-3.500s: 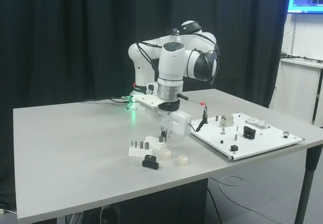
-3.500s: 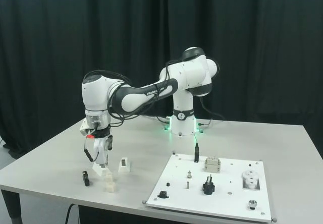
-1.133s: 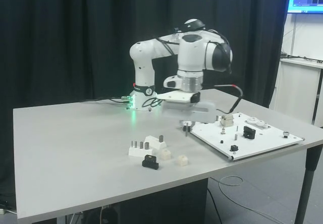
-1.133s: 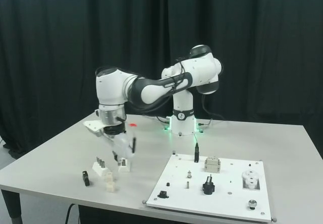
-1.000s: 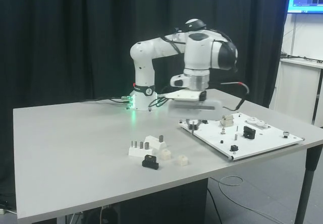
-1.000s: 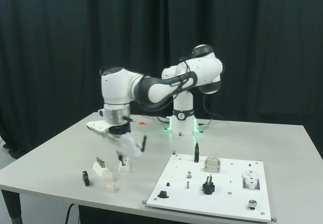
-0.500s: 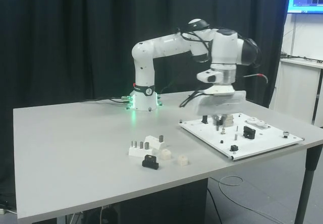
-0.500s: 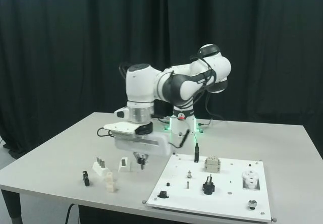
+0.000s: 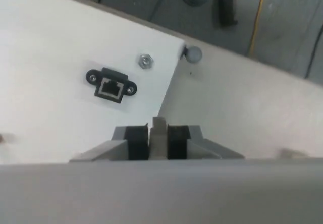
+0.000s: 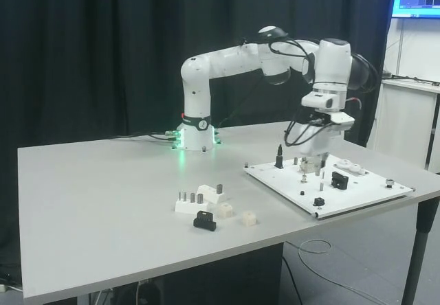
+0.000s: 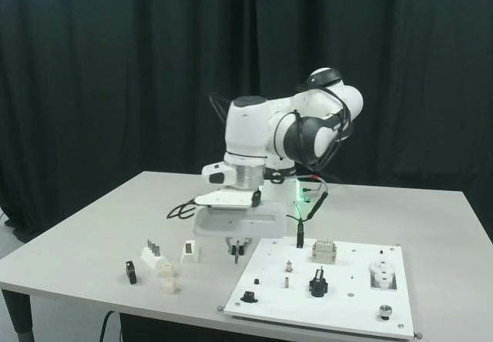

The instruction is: Insert Ethernet.

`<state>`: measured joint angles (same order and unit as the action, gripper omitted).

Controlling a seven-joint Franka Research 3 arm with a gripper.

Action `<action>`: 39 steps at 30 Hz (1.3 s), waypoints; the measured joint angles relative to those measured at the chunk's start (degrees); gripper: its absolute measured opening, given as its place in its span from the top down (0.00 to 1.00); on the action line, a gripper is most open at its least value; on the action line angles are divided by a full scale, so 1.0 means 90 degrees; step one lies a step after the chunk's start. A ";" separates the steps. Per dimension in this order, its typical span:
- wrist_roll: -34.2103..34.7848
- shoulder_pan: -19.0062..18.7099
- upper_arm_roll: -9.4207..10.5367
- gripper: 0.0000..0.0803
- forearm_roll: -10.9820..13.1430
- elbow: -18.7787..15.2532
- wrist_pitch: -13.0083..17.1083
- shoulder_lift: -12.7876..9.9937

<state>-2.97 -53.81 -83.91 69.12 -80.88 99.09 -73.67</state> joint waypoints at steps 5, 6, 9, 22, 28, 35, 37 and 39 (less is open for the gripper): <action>-0.0809 -0.0061 0.0058 0.91 -0.0208 0.0076 0.0113 0.0000; -0.1014 -0.0071 0.0064 0.91 -0.0242 0.0082 0.0123 0.0000; -0.1784 -0.0091 0.0082 0.91 -0.0308 0.0086 0.0165 0.0000; -0.4197 -0.0082 0.0177 0.91 -0.0567 -0.0008 0.0303 -0.0001; -0.4432 -0.0058 0.0235 0.91 -0.0573 -0.0055 0.0304 -0.0005; -0.4432 -0.0054 0.0344 0.91 -0.0572 -0.0115 0.0304 -0.0005; -0.4432 -0.0054 0.0379 0.91 -0.0572 -0.0116 0.0304 -0.0006; -0.4441 -0.0058 0.0416 0.91 -0.0572 -0.0116 0.0304 -0.0006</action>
<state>-42.94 -54.33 -80.17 63.97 -81.93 101.83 -73.72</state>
